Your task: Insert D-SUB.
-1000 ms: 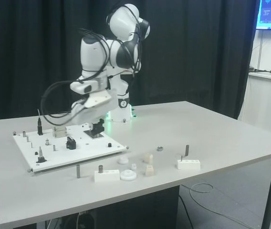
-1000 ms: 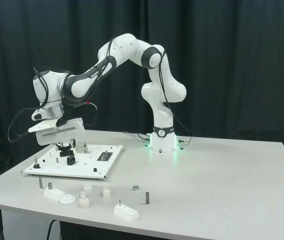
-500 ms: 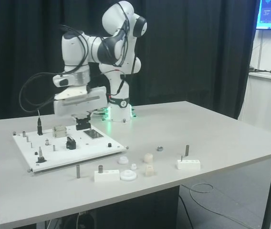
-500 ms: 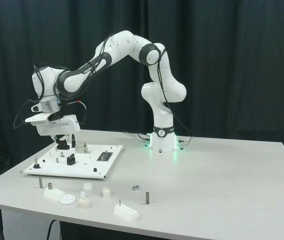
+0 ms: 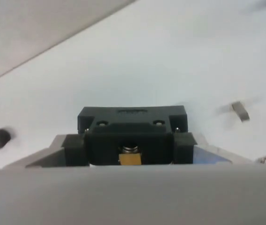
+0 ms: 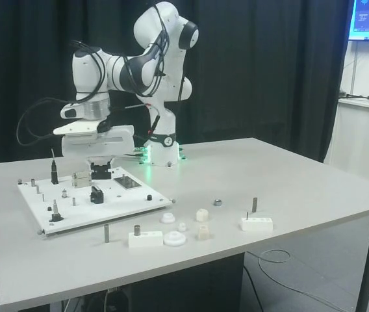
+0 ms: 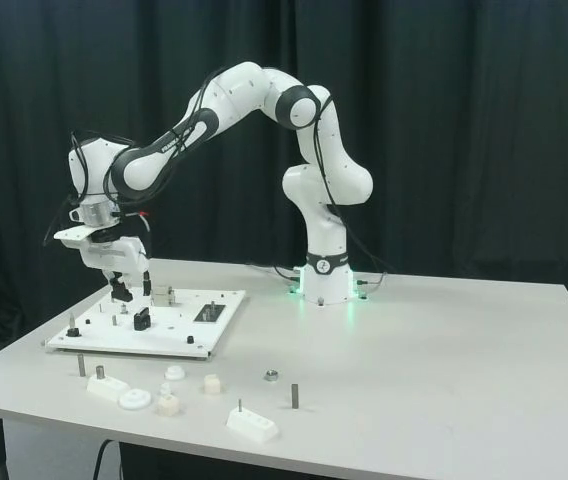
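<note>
Your white Franka arm (image 7: 234, 100) reaching over the white assembly board (image 6: 97, 201), gripper (image 6: 100, 171) clamped on the black D-SUB connector (image 5: 132, 136) (seen in the wrist view), held just above the board, loose white parts (image 7: 174, 390) near the grey table (image 7: 444, 350) front edge.

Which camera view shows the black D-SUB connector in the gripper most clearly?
The wrist view: the black D-SUB connector fills its middle, above the white board. In both room views it is only a small dark shape under the gripper, barely distinguishable.
</note>
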Robot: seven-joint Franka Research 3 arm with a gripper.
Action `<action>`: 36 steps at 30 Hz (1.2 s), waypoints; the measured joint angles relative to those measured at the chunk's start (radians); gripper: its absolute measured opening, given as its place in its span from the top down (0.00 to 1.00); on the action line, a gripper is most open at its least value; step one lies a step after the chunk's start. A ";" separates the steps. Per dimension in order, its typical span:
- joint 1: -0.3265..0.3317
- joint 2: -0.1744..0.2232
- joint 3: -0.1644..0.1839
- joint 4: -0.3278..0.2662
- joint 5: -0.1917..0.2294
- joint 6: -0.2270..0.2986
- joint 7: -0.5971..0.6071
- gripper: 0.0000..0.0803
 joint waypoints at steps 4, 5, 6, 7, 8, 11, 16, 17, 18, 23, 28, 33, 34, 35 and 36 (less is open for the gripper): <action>0.000 -0.002 -0.008 -0.016 0.000 0.015 0.076 0.53; 0.000 -0.003 -0.011 -0.020 0.000 0.017 0.089 0.53; 0.000 -0.004 -0.013 -0.024 0.000 0.019 0.100 0.53; 0.000 -0.005 -0.016 -0.027 0.000 0.020 0.112 0.53; 0.000 -0.006 -0.019 -0.030 0.000 0.021 0.128 0.53; 0.001 -0.013 -0.029 -0.043 0.000 0.029 0.202 0.53; 0.002 -0.036 -0.040 -0.070 0.000 0.035 0.288 0.53; 0.002 -0.042 -0.041 -0.077 -0.001 0.035 0.296 0.53; 0.002 -0.049 -0.043 -0.084 -0.001 0.035 0.304 0.53; 0.008 -0.087 -0.056 -0.127 -0.001 0.050 0.375 0.53; 0.019 -0.129 -0.062 -0.180 -0.003 0.088 0.450 0.53; 0.030 -0.168 -0.064 -0.239 -0.004 0.144 0.532 0.53; 0.032 -0.176 -0.064 -0.250 -0.005 0.157 0.551 0.53; 0.035 -0.182 -0.064 -0.262 -0.007 0.170 0.569 0.53; 0.038 -0.189 -0.064 -0.273 -0.010 0.184 0.586 0.53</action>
